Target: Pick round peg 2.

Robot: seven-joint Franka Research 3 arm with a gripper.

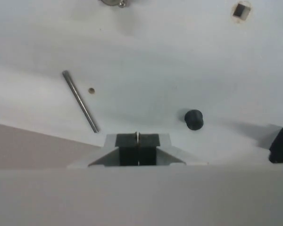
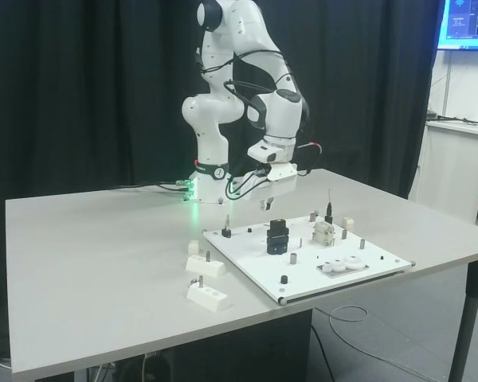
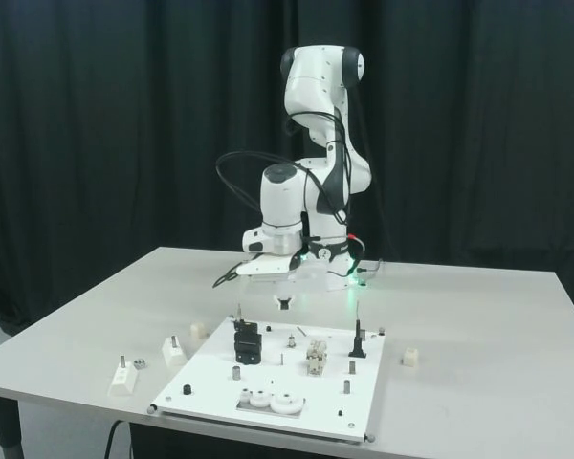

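A thin pin (image 1: 137,137) is seen clamped upright between the pincer's (image 1: 137,141) closed tips, held above the white board (image 1: 146,84) on the tabletop (image 2: 103,263), long axis vertical.

Grey table (image 2: 103,263) bearing a white board (image 2: 334,282) as landmark. Left of the board in the first room view, two white blocks (image 2: 207,296) lying directly on the tabletop. Beyond the board's far edge, the white arm's base (image 2: 207,187), bolted down.
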